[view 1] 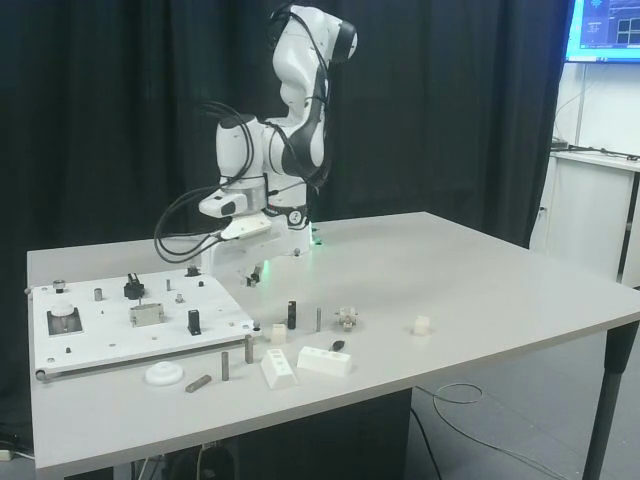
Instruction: Place BNC.
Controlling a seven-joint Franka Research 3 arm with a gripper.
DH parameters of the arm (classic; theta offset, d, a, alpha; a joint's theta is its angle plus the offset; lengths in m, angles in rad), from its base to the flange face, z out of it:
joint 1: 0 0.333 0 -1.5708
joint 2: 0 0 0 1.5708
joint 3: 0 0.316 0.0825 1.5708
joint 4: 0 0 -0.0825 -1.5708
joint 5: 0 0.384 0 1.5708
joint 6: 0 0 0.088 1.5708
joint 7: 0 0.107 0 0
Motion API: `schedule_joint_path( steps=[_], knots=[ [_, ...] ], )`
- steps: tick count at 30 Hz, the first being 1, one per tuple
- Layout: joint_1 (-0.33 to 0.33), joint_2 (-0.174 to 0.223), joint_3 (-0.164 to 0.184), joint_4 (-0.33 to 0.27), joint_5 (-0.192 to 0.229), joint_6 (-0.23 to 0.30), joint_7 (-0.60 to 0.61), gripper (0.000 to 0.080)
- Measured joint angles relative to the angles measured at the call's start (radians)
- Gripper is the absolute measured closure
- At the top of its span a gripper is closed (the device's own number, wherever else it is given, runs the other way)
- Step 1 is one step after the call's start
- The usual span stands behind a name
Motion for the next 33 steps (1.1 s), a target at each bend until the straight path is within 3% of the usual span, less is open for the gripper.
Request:
schedule_joint_path(
  steps=[11,33],
  knots=[
    [0.045,0.015,0.007,-0.053,0.000,0.089,0.006,0.0679],
    [0.042,0.043,0.076,-0.114,0.002,0.189,0.004,0.0679]
  ],
)
